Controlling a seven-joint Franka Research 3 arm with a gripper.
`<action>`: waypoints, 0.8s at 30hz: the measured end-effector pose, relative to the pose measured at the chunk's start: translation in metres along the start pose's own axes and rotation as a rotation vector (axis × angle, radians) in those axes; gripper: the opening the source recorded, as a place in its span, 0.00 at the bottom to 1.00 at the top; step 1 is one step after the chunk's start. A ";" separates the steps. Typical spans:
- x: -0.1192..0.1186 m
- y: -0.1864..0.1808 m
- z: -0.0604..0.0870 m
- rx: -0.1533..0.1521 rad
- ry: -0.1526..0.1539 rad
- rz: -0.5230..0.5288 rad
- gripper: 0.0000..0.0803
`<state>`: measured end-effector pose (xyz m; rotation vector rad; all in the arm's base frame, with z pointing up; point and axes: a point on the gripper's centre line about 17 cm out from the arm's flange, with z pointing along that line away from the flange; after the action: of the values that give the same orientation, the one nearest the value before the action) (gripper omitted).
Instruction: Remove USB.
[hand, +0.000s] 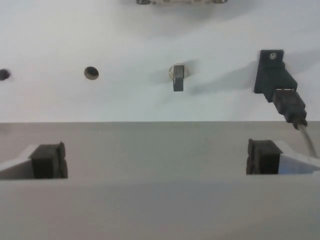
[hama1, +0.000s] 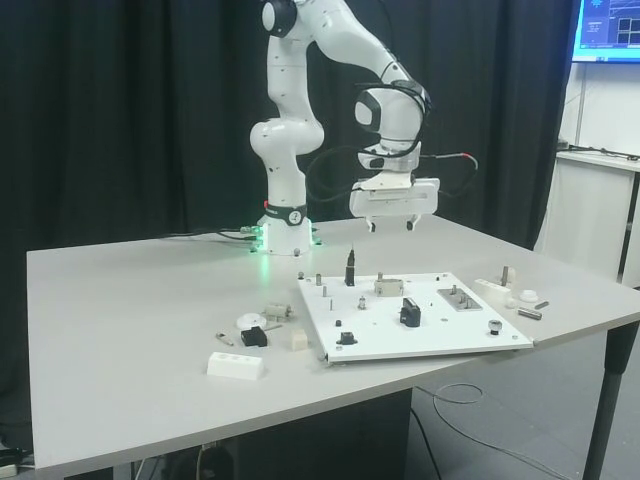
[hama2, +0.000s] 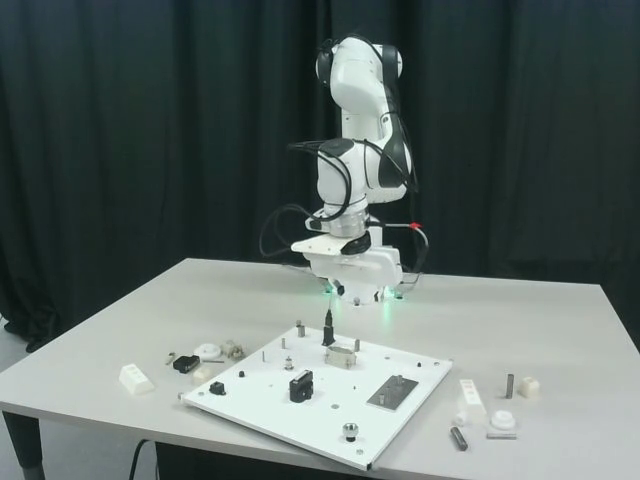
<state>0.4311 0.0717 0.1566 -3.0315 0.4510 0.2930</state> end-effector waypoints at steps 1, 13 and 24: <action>0.000 0.000 -0.001 0.001 0.001 -0.001 1.00; 0.002 0.005 -0.008 -0.004 0.014 -0.012 1.00; 0.009 0.025 -0.012 -0.055 0.033 -0.040 1.00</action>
<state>0.4339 0.0440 0.1659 -3.0990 0.3909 0.2574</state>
